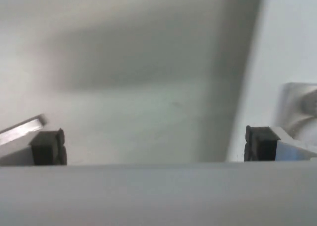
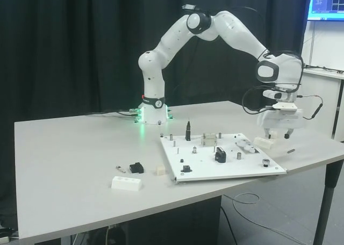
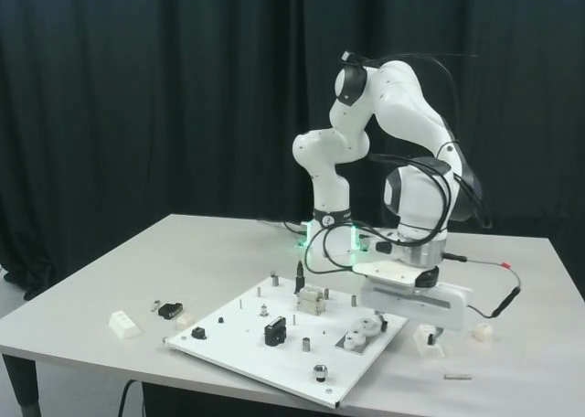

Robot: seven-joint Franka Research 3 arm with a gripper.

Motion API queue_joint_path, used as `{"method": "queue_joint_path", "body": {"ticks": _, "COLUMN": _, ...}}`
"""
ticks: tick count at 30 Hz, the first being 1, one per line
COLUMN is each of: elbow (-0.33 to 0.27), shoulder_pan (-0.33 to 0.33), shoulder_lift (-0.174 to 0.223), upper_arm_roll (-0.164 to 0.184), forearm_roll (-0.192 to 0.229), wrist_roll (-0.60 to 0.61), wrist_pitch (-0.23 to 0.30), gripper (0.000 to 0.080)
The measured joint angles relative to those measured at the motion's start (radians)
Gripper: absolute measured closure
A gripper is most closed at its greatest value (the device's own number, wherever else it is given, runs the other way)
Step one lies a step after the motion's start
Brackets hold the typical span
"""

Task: Remove round peg 4.

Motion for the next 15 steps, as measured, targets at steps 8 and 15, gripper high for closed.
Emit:
{"method": "queue_joint_path", "body": {"ticks": 8, "elbow": 0.001, "shoulder_pan": -0.017, "shoulder_lift": 0.000, "upper_arm_roll": -0.037, "forearm_roll": -0.031, "wrist_roll": -0.006, "wrist_pitch": -0.043, "gripper": 0.0003}}
{"method": "queue_joint_path", "body": {"ticks": 15, "elbow": 0.004, "shoulder_pan": -0.065, "shoulder_lift": -0.001, "upper_arm_roll": -0.047, "forearm_roll": -0.076, "wrist_roll": -0.008, "wrist_pitch": -0.070, "gripper": 0.0003}}
